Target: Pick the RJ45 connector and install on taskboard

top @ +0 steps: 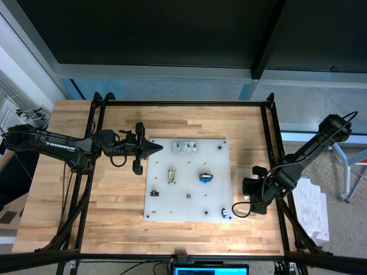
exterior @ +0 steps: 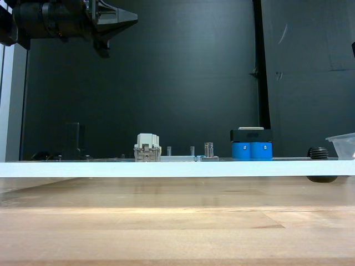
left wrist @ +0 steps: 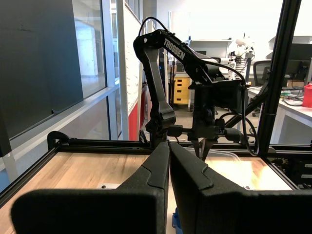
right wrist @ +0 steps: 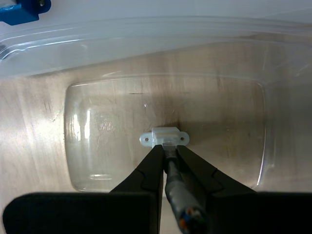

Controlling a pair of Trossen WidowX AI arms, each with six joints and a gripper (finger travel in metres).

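The RJ45 connector (right wrist: 164, 138), a small pale plug with a grey tail, lies on the floor of a clear tray (right wrist: 146, 29). My right gripper (right wrist: 168, 148) reaches down into that tray and is shut on the tail just behind the plug. In the high view my right gripper (top: 243, 207) sits off the right edge of the white taskboard (top: 172, 197), near its front corner. My left gripper (top: 157, 148) is shut on nothing and hovers high over the board's back left edge, its tip (left wrist: 169, 145) pointing toward the right arm.
The taskboard (exterior: 166, 168) carries a grey-white socket (exterior: 147, 148), a small silver post (exterior: 209, 149) and a blue and black block (exterior: 252, 144). The clear tray's rim (exterior: 344, 144) stands beside the board's right edge. A black frame surrounds the wooden table (top: 69, 189).
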